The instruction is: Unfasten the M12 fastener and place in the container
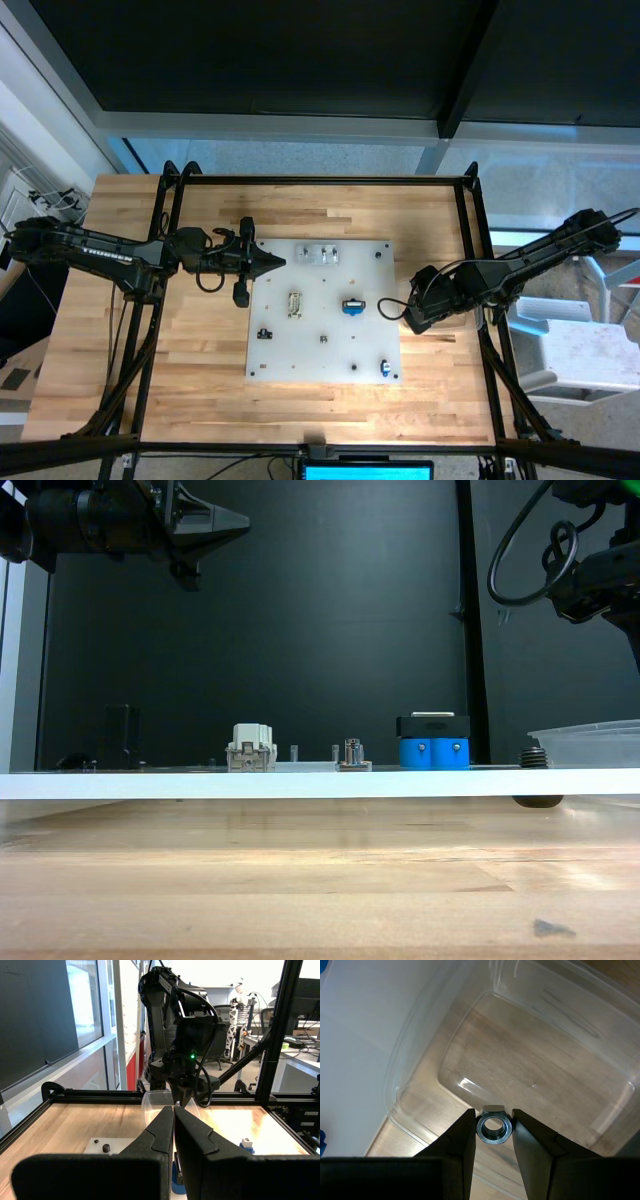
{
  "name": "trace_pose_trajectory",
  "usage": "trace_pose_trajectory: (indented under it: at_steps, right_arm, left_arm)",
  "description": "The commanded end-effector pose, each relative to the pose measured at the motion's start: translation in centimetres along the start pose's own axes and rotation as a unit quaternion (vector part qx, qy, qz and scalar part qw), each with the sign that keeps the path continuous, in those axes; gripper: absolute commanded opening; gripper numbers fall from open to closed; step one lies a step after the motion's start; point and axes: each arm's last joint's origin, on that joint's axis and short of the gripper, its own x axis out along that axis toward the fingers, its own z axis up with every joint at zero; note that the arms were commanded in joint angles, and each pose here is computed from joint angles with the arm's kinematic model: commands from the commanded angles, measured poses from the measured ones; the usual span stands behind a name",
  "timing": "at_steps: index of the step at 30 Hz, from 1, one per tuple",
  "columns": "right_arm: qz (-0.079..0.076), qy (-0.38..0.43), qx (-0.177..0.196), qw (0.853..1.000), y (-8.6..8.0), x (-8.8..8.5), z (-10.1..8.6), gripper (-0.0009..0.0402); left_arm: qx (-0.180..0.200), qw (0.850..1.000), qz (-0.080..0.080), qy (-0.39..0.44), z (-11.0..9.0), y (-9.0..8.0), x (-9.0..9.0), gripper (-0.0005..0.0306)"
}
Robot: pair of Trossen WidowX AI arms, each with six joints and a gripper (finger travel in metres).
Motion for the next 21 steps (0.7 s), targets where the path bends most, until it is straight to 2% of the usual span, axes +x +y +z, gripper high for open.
trace_pose_trajectory:
  at_steps: [1, 11, 15, 21]
  right_arm:
    - [-0.001, -0.002, -0.007, 1.0, 0.02, 0.01, 0.01, 0.0126]
    - [-0.001, -0.003, -0.006, 1.0, 0.02, 0.01, 0.01, 0.0227]
    - [-0.001, -0.003, -0.006, 1.0, 0.01, 0.01, 0.01, 0.0246]
    - [-0.002, -0.003, -0.006, 1.0, -0.01, 0.01, 0.01, 0.0252]
  left_arm:
    - [0.0, 1.0, 0.0, 0.0, -0.01, 0.01, 0.01, 0.0]
    - [0.0, 1.0, 0.0, 0.0, -0.01, 0.01, 0.01, 0.0]
    - [0.0, 1.0, 0.0, 0.0, -0.01, 0.01, 0.01, 0.0]
    - [0.0, 1.0, 0.0, 0.0, -0.01, 0.01, 0.01, 0.0]
